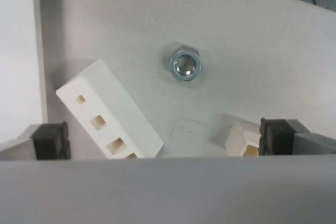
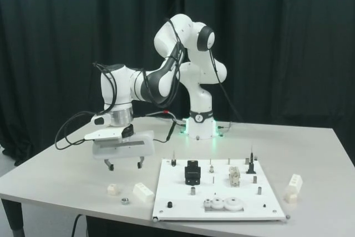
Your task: Pick bolt 4.
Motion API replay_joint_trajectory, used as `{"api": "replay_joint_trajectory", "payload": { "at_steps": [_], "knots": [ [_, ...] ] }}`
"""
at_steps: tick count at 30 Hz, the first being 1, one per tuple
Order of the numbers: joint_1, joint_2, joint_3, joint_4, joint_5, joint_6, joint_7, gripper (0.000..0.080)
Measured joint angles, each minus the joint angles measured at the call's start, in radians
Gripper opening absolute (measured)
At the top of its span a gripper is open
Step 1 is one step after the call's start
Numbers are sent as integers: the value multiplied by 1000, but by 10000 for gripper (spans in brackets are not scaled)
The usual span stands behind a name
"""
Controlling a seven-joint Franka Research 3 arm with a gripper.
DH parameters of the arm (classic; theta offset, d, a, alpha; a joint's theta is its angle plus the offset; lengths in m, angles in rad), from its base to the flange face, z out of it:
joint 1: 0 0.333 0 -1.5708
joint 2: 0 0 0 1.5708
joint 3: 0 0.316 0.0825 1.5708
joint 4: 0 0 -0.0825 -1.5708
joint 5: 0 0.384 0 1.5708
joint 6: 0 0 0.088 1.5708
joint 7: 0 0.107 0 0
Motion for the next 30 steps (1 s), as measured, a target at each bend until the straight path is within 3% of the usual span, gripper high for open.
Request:
{"api": "replay_joint_trajectory", "payload": {
  "at_steps": [14, 30],
  "knots": [
    [2, 6, 0, -4, -9, 8, 1, 800],
    [11, 70, 1, -4, -9, 103, 39, 800]
  ]
}}
